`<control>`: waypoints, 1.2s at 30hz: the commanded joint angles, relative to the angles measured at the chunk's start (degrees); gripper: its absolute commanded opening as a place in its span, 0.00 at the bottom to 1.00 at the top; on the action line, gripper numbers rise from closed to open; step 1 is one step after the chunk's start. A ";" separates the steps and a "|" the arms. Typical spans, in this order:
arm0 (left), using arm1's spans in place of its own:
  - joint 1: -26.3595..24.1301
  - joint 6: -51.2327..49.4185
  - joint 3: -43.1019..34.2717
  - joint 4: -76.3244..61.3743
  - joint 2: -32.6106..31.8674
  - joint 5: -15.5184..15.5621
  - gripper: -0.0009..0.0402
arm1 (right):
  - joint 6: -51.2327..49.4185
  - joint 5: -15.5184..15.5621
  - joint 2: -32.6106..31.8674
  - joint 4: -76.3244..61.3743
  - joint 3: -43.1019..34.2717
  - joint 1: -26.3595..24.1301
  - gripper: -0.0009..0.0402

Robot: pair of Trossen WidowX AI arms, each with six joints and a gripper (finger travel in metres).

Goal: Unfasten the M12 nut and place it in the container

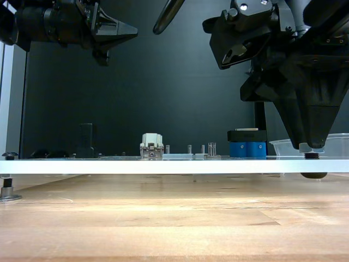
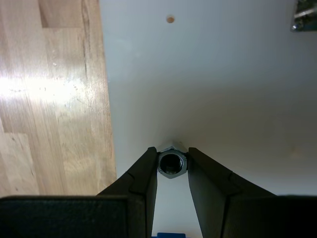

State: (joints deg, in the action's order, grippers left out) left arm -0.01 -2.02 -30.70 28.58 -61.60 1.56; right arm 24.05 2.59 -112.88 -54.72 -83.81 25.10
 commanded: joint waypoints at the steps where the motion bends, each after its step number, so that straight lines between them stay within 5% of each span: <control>1: 0.00 0.02 -0.02 0.00 0.00 -0.02 0.02 | -2.69 -0.02 -0.07 -0.04 0.00 0.02 0.07; 11: 0.00 0.02 -0.02 0.00 0.00 -0.02 0.02 | -3.34 -0.02 -0.04 -0.04 0.00 0.02 0.11; 26: 0.00 0.02 -0.02 0.00 0.00 -0.02 0.02 | -3.43 0.00 1.40 -0.02 -0.02 0.04 0.46; 36: 0.00 0.02 -0.02 0.00 0.00 -0.02 0.02 | -0.33 0.66 6.01 -2.23 0.00 0.20 0.42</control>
State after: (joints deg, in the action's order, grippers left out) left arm -0.01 -2.00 -30.72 28.58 -61.58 1.56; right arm 22.90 2.81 -107.37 -57.01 -83.72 25.21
